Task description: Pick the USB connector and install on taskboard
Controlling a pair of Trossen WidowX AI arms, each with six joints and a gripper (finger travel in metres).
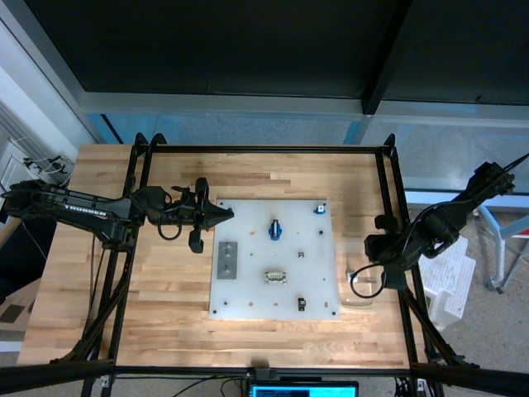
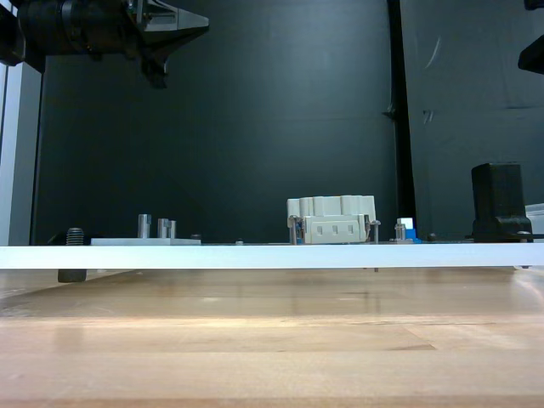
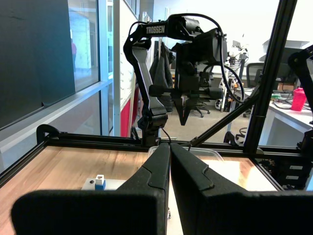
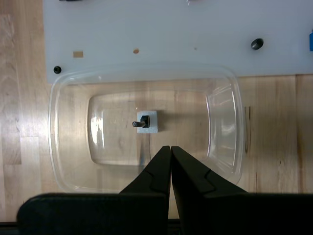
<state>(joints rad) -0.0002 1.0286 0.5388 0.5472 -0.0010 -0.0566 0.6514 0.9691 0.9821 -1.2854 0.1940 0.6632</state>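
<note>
The USB connector [image 4: 146, 122], a tiny whitish square with a dark stub, lies on the floor of a clear plastic tray [image 4: 225, 105]. My right gripper [image 4: 170, 147] hovers above the tray just beside the connector, shut and holding nothing. In the high view the right gripper [image 1: 376, 248] hangs over the tray [image 1: 360, 289], off the right edge of the taskboard [image 1: 248, 285]. My left gripper [image 1: 224, 213] is raised over the board's far left corner, shut and holding nothing; its closed fingers [image 3: 156, 169] point toward the right arm [image 3: 195, 46].
The board carries a grey block [image 1: 227, 259], a blue upright fitting [image 1: 275, 229], a silver D-shaped socket [image 1: 275, 277], a small black part [image 1: 302, 303] and a blue-white piece [image 1: 318, 208]. A black frame [image 1: 388, 190] surrounds the table. A beige connector [image 2: 331, 219] stands on the board.
</note>
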